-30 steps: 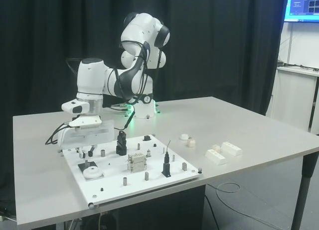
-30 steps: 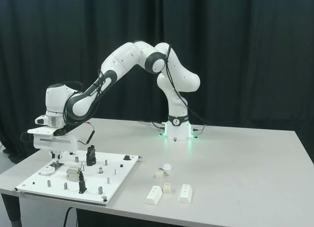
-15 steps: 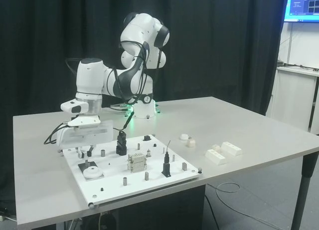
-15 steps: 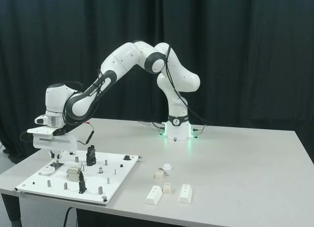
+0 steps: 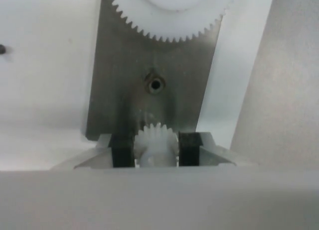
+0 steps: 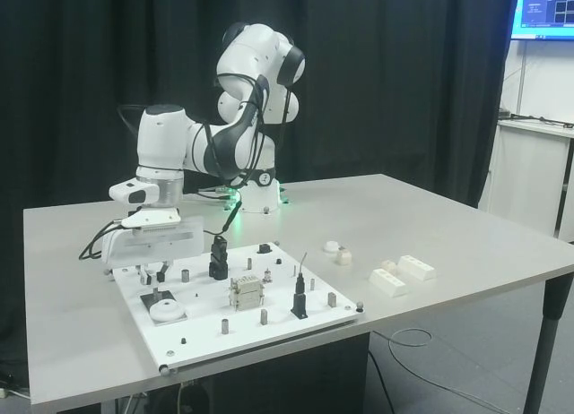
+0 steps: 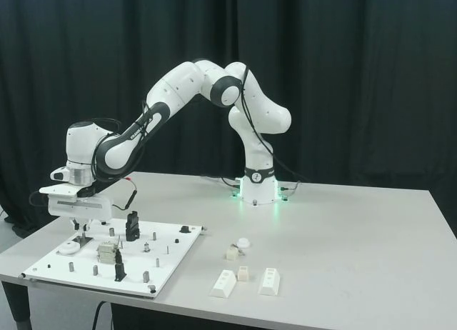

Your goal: Insert small gear.

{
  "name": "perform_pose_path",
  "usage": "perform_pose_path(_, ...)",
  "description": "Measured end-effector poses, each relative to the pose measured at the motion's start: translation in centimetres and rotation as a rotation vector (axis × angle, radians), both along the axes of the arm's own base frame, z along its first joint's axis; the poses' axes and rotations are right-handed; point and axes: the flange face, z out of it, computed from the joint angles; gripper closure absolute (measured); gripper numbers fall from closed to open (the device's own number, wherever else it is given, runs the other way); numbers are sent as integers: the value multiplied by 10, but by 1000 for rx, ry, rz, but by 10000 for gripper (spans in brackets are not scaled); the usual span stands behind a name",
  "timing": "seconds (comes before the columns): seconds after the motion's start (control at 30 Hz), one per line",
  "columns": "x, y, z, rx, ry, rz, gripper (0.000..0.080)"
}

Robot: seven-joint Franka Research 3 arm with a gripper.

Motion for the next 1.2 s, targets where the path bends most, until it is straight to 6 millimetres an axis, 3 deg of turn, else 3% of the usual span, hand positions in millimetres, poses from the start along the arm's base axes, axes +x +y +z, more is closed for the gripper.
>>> perform_pose_path(1.2,1,2,0,17,7,-15,615)
